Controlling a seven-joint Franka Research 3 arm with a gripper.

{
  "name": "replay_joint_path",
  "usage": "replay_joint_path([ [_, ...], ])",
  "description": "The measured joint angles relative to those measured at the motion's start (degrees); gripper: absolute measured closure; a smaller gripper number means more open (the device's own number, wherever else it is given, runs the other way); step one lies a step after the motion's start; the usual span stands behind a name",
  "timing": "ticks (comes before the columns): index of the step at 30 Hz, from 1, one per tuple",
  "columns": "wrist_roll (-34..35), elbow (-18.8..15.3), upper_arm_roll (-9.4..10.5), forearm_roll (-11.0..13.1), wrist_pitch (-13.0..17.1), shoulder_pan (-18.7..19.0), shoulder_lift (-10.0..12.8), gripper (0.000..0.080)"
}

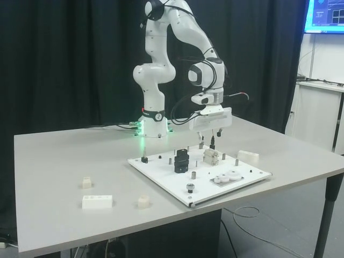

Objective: Remove USB.

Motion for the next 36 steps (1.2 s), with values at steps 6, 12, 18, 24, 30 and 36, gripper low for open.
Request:
replay_joint_path([
  [6, 0.0, 0.0, 0.03, 0.0, -0.6, 0.6, -0.3, 0.0003],
  [12, 0.0, 0.0, 0.08, 0.0, -1.3, 1.1, -0.7, 0.0003],
  [18, 1.0, -0.1, 0.11, 0.0, -1.6, 1.3, -0.7, 0.0003],
  [24, 2.4, -0.1, 0.11, 0.0, -1.7, 1.4, -0.8, 0.0236],
  [30, 3.3, 0.0, 0.11, 0.0, -1.7, 1.5, -1.1, 0.0396],
  [36, 4.0, 0.1, 0.11, 0.0, -1.7, 1.5, -1.6, 0.0396],
])
